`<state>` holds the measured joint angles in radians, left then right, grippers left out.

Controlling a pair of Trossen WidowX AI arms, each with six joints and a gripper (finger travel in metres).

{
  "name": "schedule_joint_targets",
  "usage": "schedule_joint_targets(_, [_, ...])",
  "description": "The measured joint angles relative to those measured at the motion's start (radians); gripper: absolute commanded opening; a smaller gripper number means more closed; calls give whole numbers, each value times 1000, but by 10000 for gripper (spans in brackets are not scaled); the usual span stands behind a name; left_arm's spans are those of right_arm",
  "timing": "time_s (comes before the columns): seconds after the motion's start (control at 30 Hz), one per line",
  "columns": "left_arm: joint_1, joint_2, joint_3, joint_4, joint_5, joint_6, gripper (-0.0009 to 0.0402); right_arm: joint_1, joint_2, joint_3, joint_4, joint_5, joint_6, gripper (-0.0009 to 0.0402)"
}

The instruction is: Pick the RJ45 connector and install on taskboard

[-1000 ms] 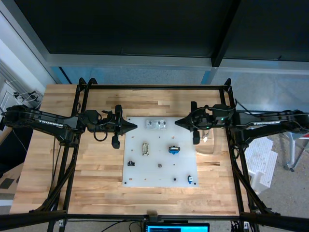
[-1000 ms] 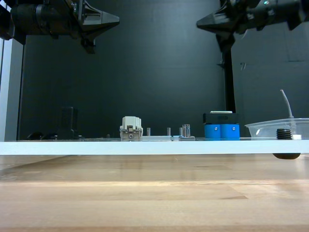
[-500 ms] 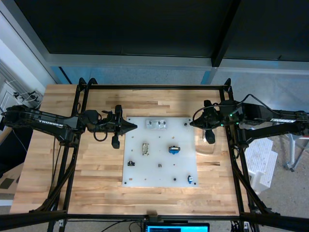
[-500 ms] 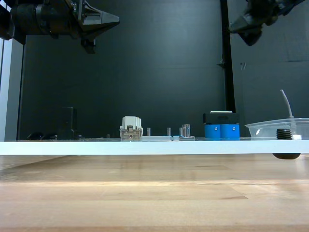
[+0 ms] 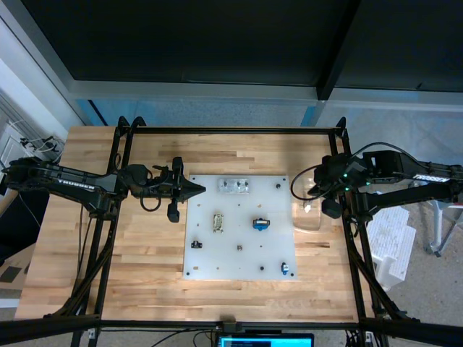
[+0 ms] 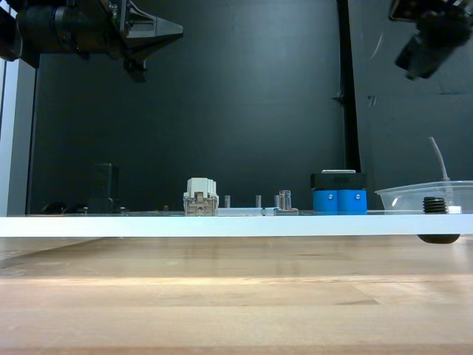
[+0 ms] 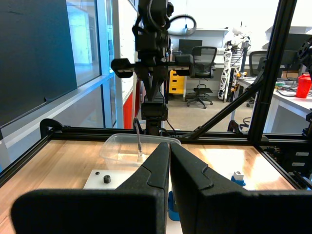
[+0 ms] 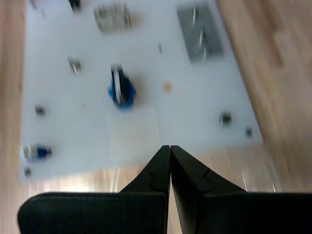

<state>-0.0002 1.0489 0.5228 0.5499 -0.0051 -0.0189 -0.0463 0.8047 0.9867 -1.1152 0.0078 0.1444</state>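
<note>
At the near edge the taskboard (image 5: 231, 264) lies flat on the wooden table (image 5: 145, 282). Its small blue part (image 5: 285, 269) is nearest, with a larger blue block (image 5: 260, 224) and a beige housing (image 5: 217, 222) at mid-board. Just beside the board's right edge sits the clear dish (image 6: 399, 198). The RJ45 connector (image 5: 308, 208) lies inside it (staged loose, I judge, for an easy pick), untouched. The right gripper (image 8: 170, 147) hangs high above the dish, angled downward, jaws pressed together with nothing between them; they must part before any descent. Opposite, the left gripper (image 7: 169, 146) hovers high by the board's left edge, jaws likewise together and empty, probably parked clear of the work.
</note>
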Motion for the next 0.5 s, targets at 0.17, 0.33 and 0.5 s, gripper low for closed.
schedule_joint_targets(0.17, [0,0,0,0,0,0,0,-11,-7,0,-114,-2,-3,0])
schedule_joint_targets(0.33, [0,0,0,0,0,0,0,-49,-7,0,-177,-10,-21,2])
schedule_joint_targets(0.5, [0,0,0,0,0,0,0,-122,4,0,-211,-33,-81,30])
